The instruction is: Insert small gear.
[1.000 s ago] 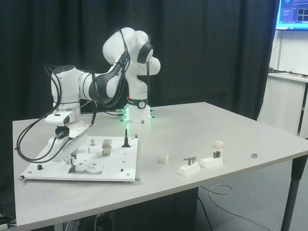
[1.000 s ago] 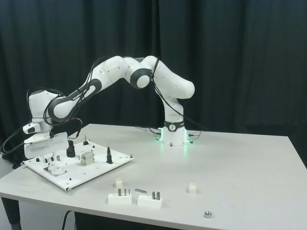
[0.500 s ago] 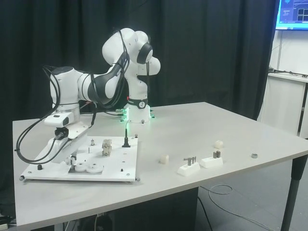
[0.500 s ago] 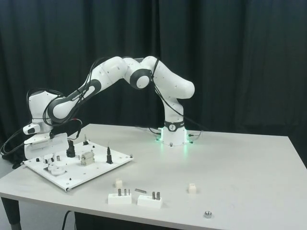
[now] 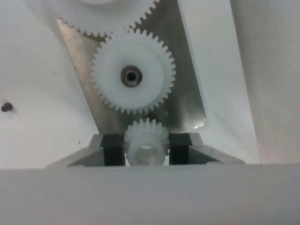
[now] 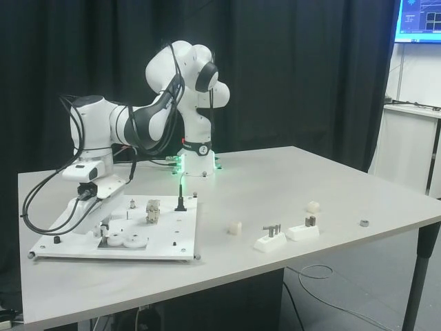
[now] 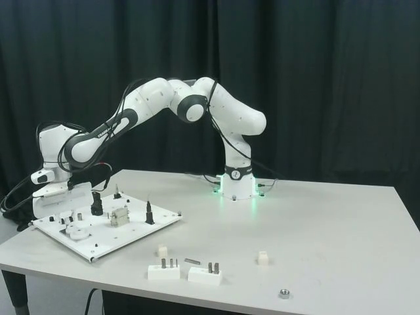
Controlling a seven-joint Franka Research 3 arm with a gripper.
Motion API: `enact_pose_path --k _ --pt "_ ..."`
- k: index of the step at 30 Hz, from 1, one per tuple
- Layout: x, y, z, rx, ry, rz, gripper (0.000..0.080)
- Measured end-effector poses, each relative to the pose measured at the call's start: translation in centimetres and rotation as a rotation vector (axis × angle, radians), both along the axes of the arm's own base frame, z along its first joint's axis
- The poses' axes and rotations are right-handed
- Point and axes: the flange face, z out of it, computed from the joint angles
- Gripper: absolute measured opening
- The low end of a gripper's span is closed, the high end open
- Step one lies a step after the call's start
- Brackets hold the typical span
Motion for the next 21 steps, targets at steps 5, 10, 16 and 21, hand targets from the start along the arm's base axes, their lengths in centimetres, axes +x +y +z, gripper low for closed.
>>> enact_pose_path --k 5,10,16,21 --pt "0.00 -0.06 -0.02 0.004 -0.008 0.003 0.0199" --pt "0.02 -0.13 -0.20 0.007 -0.015 0.008 0.0199" --pt "0.02 -0.16 -0.20 0.007 -0.015 0.020 0.0199" --pt "0.02 -0.15 -0.19 0.008 -0.016 0.032 0.0199"
